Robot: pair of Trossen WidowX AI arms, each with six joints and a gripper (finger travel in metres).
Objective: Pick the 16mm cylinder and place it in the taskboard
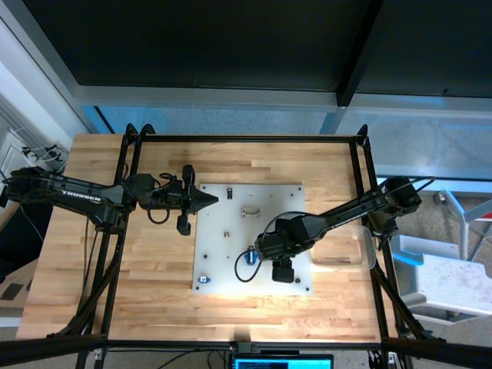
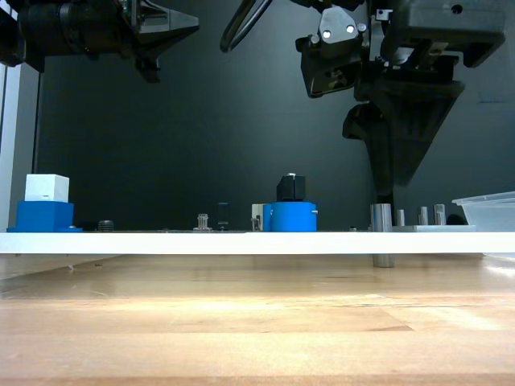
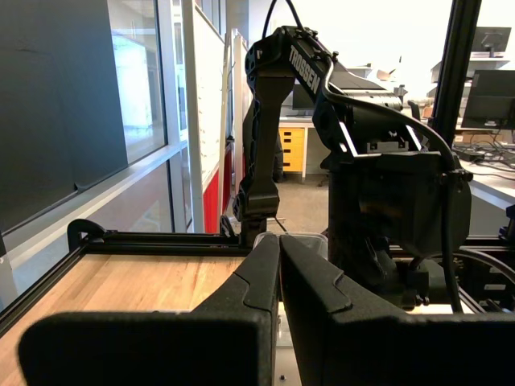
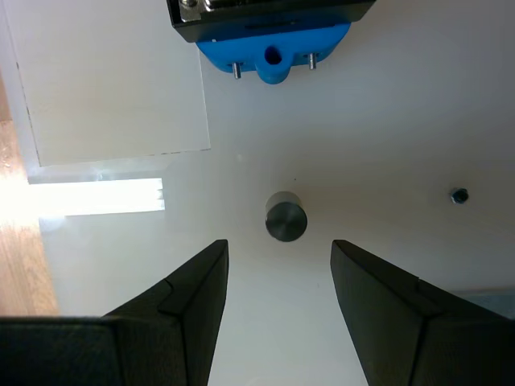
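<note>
The 16mm cylinder point(image 4: 286, 219) is a small grey peg standing upright in the white taskboard point(image 4: 386, 112), its round top facing the right wrist camera. In the low view the cylinder point(image 2: 381, 217) pokes through the taskboard point(image 2: 161, 241) and shows below it. My right gripper point(image 4: 278, 245) hovers over it, open, with its fingers point(image 4: 193, 277) apart from the peg. From the low view the right gripper point(image 2: 385, 191) points straight down just above the peg. My left gripper point(image 1: 209, 198) is parked at the board's left edge, shut and holding nothing.
A blue connector point(image 4: 269, 48) sits on the board just beyond the peg. Other short pegs point(image 2: 422, 215) stand at the board's right. A clear plastic bin point(image 1: 350, 250) lies right of the board. A blue block with a white cube point(image 2: 44, 205) marks the near left corner.
</note>
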